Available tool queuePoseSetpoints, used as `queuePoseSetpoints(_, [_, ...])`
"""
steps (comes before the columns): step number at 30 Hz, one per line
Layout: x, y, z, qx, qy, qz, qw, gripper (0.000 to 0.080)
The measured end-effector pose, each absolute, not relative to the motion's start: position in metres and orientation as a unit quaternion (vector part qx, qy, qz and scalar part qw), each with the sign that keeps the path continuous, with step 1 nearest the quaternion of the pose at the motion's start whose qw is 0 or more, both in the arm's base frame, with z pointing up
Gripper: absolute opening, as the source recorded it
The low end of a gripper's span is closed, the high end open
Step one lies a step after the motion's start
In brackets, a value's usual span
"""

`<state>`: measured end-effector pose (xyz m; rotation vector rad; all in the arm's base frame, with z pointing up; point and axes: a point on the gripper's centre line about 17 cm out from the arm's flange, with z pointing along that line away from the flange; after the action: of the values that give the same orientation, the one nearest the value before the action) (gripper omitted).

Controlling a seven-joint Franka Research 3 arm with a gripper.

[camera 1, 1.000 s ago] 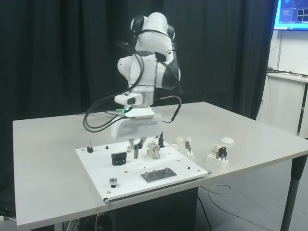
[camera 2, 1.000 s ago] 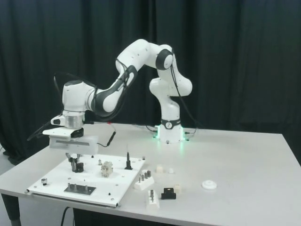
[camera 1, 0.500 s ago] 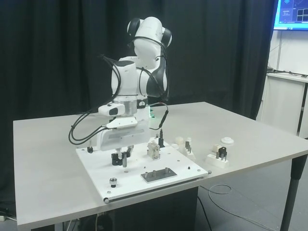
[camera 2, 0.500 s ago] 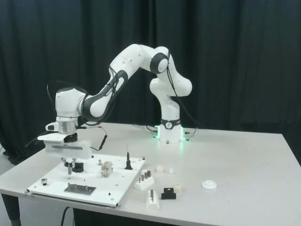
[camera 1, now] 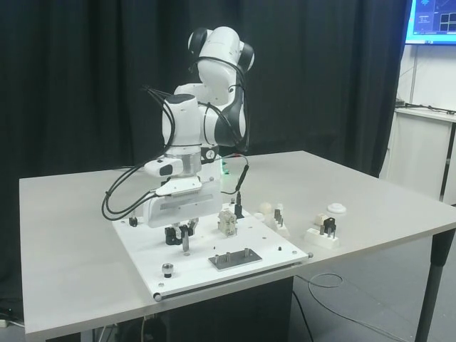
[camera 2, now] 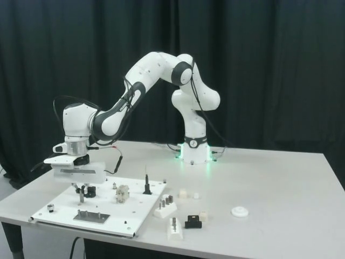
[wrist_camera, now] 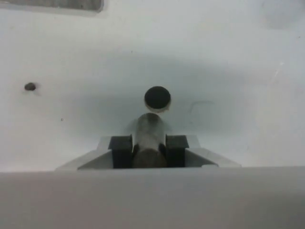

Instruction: Insert round peg 4.

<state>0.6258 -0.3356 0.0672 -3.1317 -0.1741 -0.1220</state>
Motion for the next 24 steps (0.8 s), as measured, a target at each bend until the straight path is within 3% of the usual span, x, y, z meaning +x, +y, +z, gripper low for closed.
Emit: queuePoseSetpoints(24, [0.6339,-0.3389,0.0755,-0.999,-0.023,-0.039,-0.011,0.0144])
